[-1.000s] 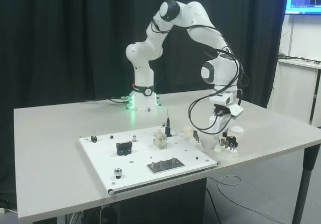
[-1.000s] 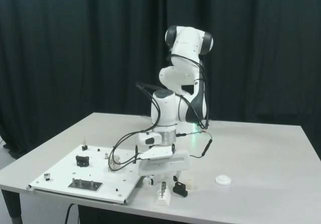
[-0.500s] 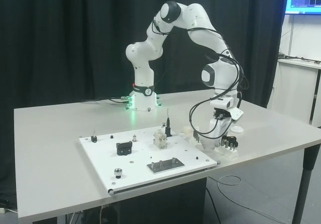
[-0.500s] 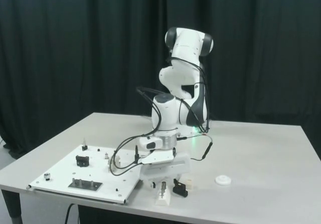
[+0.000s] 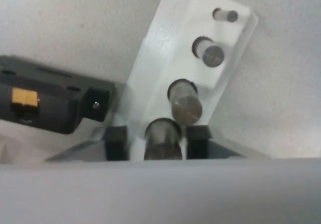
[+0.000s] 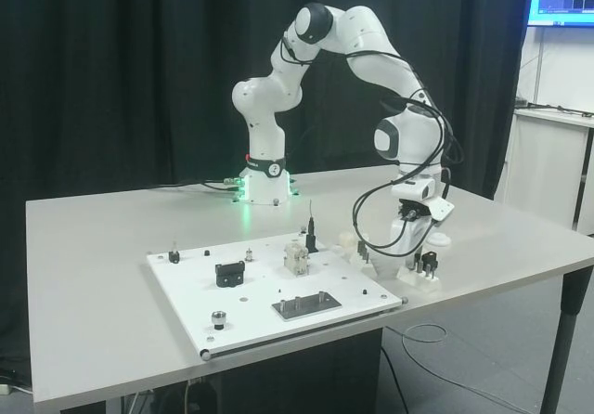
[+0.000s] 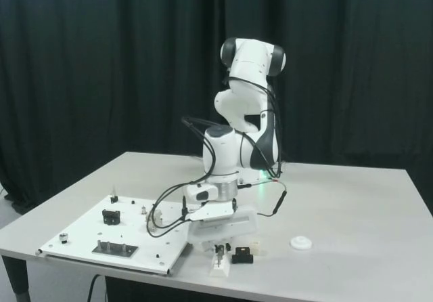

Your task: Pick round peg 4.

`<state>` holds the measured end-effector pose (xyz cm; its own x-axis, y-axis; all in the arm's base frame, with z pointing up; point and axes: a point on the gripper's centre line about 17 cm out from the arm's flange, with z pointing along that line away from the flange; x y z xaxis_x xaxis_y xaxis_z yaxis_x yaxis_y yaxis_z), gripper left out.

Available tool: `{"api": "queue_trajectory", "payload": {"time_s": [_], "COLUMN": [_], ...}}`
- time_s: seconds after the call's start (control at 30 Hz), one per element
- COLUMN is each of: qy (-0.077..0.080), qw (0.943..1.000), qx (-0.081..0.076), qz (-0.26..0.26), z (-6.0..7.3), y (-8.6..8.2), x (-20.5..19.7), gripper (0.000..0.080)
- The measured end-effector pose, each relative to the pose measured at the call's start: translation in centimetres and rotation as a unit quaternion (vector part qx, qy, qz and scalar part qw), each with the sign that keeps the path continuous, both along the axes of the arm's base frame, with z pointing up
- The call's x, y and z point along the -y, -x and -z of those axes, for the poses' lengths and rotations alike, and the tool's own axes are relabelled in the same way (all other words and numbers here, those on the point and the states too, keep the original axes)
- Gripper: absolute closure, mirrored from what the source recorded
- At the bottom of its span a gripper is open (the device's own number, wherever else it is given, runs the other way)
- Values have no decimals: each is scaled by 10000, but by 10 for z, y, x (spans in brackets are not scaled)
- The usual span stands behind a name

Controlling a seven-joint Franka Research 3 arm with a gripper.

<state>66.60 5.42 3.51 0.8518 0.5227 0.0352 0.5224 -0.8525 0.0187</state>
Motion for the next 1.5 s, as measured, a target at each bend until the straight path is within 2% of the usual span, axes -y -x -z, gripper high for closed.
{"api": "queue_trajectory", "payload": {"time_s": [0.13, 0.17, 0.5, 0.7, 1.07, 1.5], "qy": [-2, -2, -11, -48, -129, -171], "qw": [10000, 10000, 9999, 9998, 9991, 9983], "qx": [13, 14, 13, -62, -222, -315], "qz": [27, 38, 159, 197, 332, 463], "z": [-1, -1, -2, -7, -24, -48], "y": [-2, -2, -4, -4, -8, -15], "x": [2, 2, 10, 11, 9, 12], "gripper": [472, 660, 655, 655, 655, 657]}}
